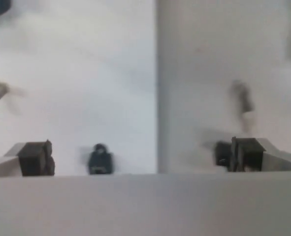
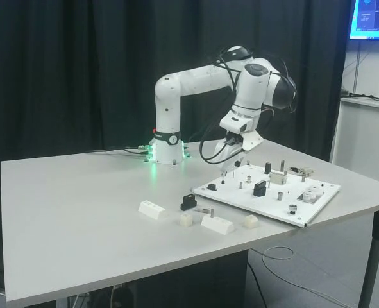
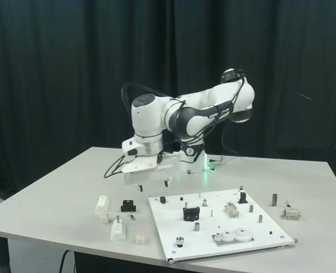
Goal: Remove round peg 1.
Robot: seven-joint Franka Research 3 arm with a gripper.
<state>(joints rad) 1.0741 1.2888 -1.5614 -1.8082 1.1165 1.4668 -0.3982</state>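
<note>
Black curtains back the scene; before them we list a grey worktop (image 2: 74, 205) carrying the white arm (image 2: 195, 74) on its bolted base. Item: white board (image 3: 173, 239), lying flat on the worktop, studded with small upright pegs and black fittings. Item: tool (image 3: 153, 184), hanging above the corner of the board nearest the arm's base, clear of the surface, its two fingers spread wide with nothing between them; the wrist view confirms the open gap, with the board's edge running between the fingertips. Item: round peg 1, which we cannot single out with certainty among the board's upright pins; we judge the likeliest candidate to be a short upright peg (image 3: 185, 205) on the near-corner part of the board. Relation governing the coming move: that peg stands with its long axis vertical, below the tool and farther in over the board, away from the corner. We judge the tool must travel inward over the board and descend, fingers straddling the peg, before any straight upward pull.
</note>
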